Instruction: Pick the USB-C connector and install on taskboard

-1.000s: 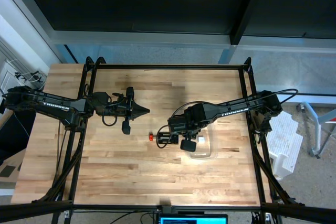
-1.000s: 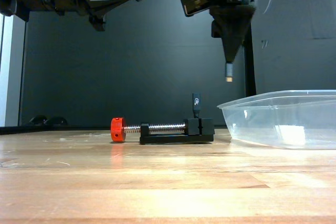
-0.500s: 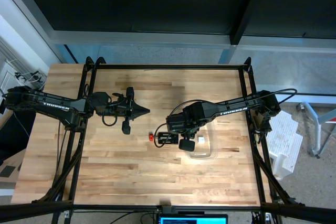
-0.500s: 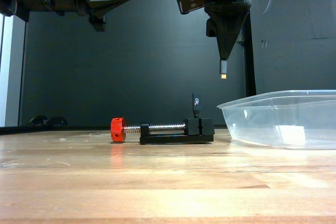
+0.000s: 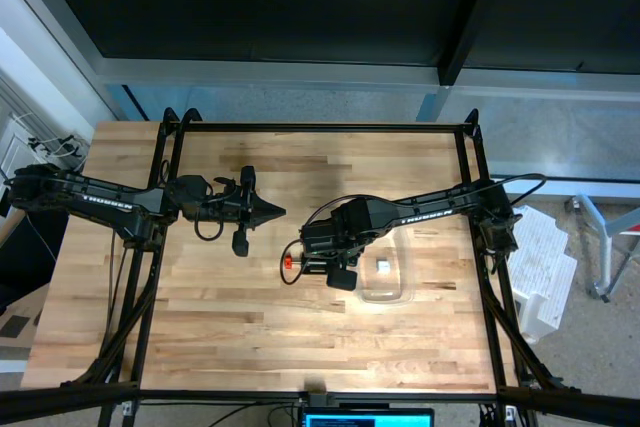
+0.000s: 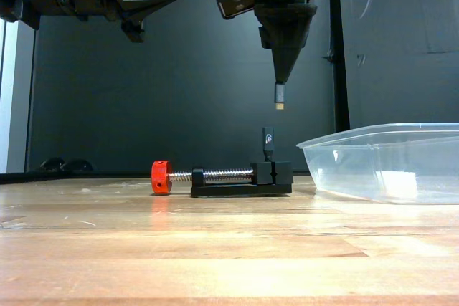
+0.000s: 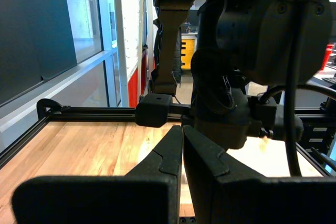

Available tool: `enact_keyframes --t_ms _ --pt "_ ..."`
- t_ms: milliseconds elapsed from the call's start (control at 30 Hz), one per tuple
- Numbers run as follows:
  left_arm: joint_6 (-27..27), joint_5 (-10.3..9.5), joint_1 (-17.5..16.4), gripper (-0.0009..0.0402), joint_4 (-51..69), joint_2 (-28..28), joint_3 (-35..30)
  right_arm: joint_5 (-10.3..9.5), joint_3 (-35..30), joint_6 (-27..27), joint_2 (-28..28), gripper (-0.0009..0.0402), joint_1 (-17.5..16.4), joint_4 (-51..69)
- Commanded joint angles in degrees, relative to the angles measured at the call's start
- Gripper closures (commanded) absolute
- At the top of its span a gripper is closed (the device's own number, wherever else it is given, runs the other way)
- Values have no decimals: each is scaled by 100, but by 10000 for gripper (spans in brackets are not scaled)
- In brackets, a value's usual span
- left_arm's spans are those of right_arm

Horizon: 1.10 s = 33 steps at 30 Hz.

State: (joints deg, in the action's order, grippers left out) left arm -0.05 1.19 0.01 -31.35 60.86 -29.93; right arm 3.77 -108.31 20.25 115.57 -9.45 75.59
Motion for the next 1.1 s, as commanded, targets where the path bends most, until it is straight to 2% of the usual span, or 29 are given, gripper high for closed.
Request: enact_keyframes --t_ms 33,233,367,867,1067,1100 --pt "2 0 0 393 0 0 -2 118 -140 28 125 393 -2 28" --pt "2 0 0 393 0 0 -2 125 -367 52 326 394 -7 68" --pt "2 0 0 393 0 0 -2 271 -380 79 382 393 -17 70" --pt "2 0 0 393 0 0 -2 269 -374 136 413 394 -81 50" --pt "2 0 -2 393 0 0 -2 304 -341 175 413 394 -101 50" --pt "2 0 -2 393 0 0 -2 365 -332 175 413 394 -105 48"
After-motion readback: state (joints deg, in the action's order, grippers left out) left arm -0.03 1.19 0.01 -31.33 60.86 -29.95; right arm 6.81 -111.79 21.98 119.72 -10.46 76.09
